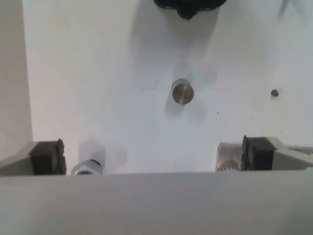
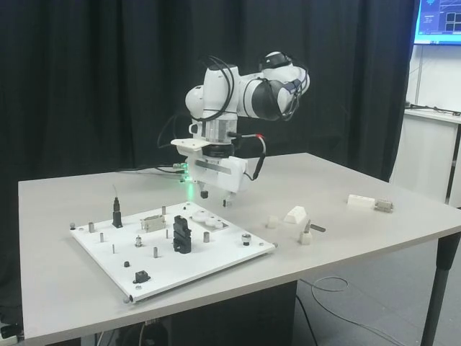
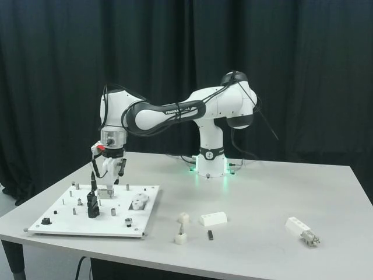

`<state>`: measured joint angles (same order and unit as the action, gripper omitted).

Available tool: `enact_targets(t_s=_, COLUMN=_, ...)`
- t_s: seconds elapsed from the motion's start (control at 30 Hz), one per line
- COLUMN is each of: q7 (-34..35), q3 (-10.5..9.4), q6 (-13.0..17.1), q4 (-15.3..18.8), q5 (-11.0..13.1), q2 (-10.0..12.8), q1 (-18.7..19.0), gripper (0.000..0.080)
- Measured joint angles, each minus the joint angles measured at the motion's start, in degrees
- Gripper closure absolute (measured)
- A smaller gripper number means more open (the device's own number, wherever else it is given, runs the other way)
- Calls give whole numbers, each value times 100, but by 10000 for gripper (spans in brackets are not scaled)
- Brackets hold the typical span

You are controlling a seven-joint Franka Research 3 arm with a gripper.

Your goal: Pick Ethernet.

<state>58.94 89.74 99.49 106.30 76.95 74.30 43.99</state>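
A white board (image 2: 209,268) on the grey table carries several small parts. Near its far left corner a slim black plug with a thin lead (image 2: 116,213) stands upright; I cannot tell if it is the Ethernet part. A chunky black block (image 2: 181,236) (image 3: 91,205) stands mid-board. My gripper (image 2: 217,198) (image 3: 114,170) hangs open over the board's back half, holding nothing. In the wrist view the gripper (image 1: 152,154) straddles bare white board, its black pads (image 1: 47,156) wide apart. A metal peg (image 1: 182,92) lies ahead of them, and a black part (image 1: 188,7) sits at the frame edge.
Short metal pegs (image 2: 154,251) and a black knob (image 2: 141,274) dot the board, with white discs (image 2: 205,216) below the gripper. Off the board lie white blocks (image 2: 295,214) (image 3: 213,219) and a white connector with a metal end (image 2: 369,202) (image 3: 302,228).
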Motion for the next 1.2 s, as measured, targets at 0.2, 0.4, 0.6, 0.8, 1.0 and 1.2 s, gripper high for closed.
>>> enact_targets(t_s=0.2, q7=-47, q3=59, q6=-66, q4=8, q5=0, q2=-18, q1=19, gripper=3)
enact_targets(t_s=0.4, q7=-158, q3=157, q6=-216, q4=8, q5=0, q2=-18, q1=44, gripper=3)
enact_targets(t_s=0.6, q7=-307, q3=247, q6=-320, q4=8, q5=-1, q2=-18, q1=88, gripper=3)
enact_targets(t_s=0.8, q7=-492, q3=314, q6=-374, q4=8, q5=-8, q2=-18, q1=149, gripper=3)
enact_targets(t_s=1.0, q7=-901, q3=370, q6=-429, q4=6, q5=-11, q2=-18, q1=229, gripper=3)
enact_targets(t_s=1.2, q7=-1281, q3=382, q6=-450, q4=-31, q5=-10, q2=-44, q1=343, gripper=3)
